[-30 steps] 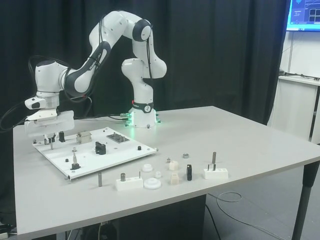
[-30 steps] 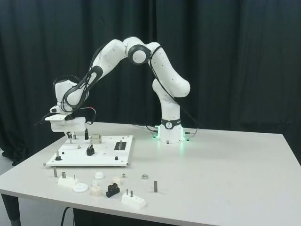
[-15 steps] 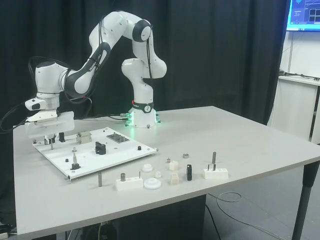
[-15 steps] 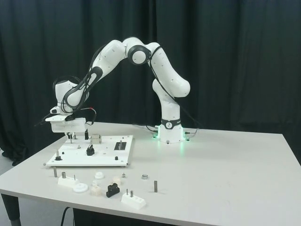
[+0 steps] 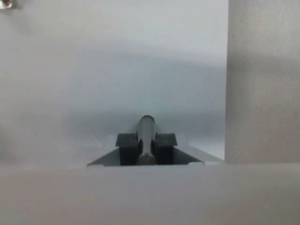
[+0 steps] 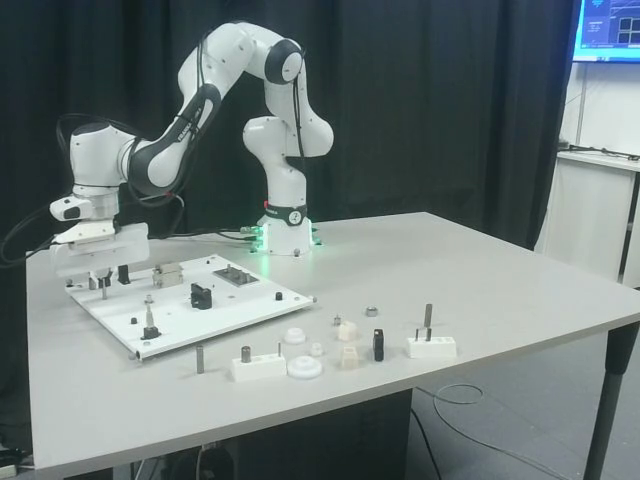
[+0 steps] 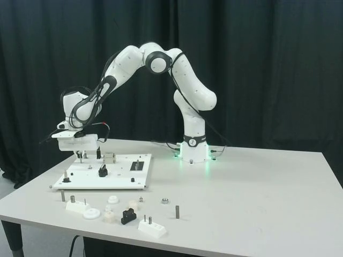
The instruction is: Insert round peg 2.
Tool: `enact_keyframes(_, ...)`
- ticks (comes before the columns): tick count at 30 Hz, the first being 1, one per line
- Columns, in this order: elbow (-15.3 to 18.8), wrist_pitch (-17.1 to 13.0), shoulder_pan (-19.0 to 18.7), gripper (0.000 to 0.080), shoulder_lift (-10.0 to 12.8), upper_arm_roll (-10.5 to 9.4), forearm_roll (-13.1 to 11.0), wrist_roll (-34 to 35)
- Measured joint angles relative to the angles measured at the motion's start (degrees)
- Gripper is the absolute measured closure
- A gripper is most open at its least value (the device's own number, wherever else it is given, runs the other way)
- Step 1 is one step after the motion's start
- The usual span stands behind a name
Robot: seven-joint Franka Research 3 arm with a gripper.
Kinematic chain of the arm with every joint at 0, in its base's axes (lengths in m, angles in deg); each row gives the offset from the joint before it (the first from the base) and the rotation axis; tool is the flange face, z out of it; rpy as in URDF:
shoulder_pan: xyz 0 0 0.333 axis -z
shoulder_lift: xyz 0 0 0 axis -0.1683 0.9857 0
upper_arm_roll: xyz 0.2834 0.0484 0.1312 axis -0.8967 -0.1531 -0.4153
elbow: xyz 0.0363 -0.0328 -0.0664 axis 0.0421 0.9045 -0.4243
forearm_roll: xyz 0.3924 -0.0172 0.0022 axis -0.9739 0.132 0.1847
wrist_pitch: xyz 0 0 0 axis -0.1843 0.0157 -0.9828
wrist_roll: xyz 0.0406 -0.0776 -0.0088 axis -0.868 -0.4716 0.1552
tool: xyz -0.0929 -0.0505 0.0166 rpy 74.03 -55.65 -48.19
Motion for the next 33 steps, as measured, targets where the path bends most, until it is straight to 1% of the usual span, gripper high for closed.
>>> enact_keyframes(8, 0.00, -0.44, 0.00, 0.0731, 0.45, -0.03, -0.92, -0.81)
enact_keyframes(22, 0.00, -0.40, 0.00, 0.0731, 0.45, 0.17, -0.93, -0.89)
enact_keyframes(23, 0.00, -0.40, 0.00, 0.0699, 0.45, 0.24, -0.93, -0.89)
enact_keyframes(29, 0.01, -0.15, -0.01, 0.0699, 0.45, 0.76, -0.89, -0.96)
enact_keyframes(30, 0.01, -0.10, -0.01, 0.0401, 0.45, 0.81, -0.89, -0.97)
enact_keyframes(33, 0.01, 0.03, -0.01, 0.0401, 0.43, 0.90, -0.89, -0.97)
